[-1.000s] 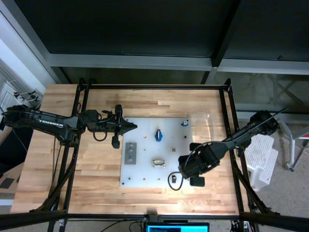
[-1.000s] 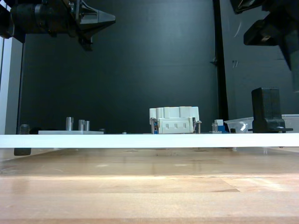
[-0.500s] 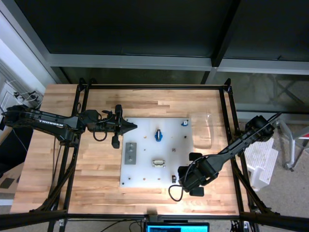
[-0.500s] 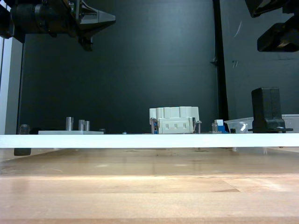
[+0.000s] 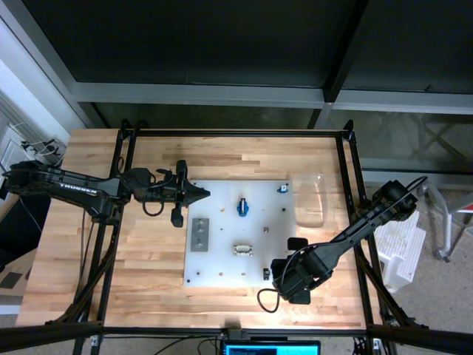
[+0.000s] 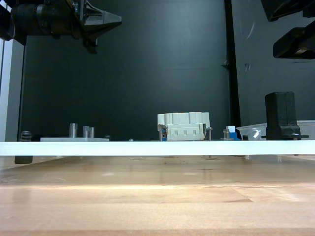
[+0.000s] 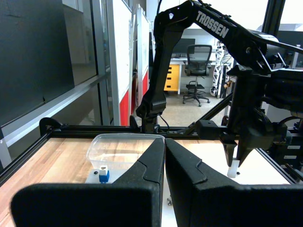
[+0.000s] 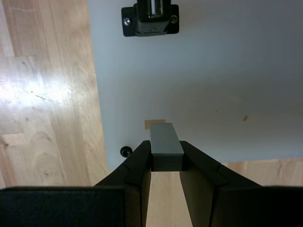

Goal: Pick the 16mm bar and install on taskboard

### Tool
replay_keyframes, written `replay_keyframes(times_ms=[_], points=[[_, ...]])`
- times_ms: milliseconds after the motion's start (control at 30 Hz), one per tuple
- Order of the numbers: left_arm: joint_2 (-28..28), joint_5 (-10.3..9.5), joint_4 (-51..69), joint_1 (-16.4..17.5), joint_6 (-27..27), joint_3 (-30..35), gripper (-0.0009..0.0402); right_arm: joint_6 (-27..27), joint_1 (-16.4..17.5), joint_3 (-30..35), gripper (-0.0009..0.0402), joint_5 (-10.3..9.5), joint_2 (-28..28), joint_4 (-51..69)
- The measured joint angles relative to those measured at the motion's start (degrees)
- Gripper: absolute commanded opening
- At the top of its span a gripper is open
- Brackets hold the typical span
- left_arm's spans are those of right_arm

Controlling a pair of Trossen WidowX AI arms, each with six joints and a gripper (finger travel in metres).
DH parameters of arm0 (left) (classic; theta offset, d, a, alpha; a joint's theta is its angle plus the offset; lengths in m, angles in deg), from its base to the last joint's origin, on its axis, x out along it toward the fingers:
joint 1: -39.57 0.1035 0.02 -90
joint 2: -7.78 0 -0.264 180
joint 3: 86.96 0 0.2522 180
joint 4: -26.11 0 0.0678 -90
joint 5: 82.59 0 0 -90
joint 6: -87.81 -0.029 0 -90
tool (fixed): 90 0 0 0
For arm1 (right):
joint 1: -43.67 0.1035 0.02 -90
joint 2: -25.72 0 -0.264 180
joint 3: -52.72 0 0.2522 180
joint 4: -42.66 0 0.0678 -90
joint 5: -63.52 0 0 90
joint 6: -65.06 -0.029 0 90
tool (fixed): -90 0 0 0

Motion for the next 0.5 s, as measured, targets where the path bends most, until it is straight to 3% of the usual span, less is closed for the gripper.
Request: replay_keyframes(times_ms=[500], points=[[0.0, 0.00, 0.0, 0.0, 0.0, 0.0, 0.0000, 0.9, 0.5, -0.1, 0.0004, -0.04, 0.0, 0.0]])
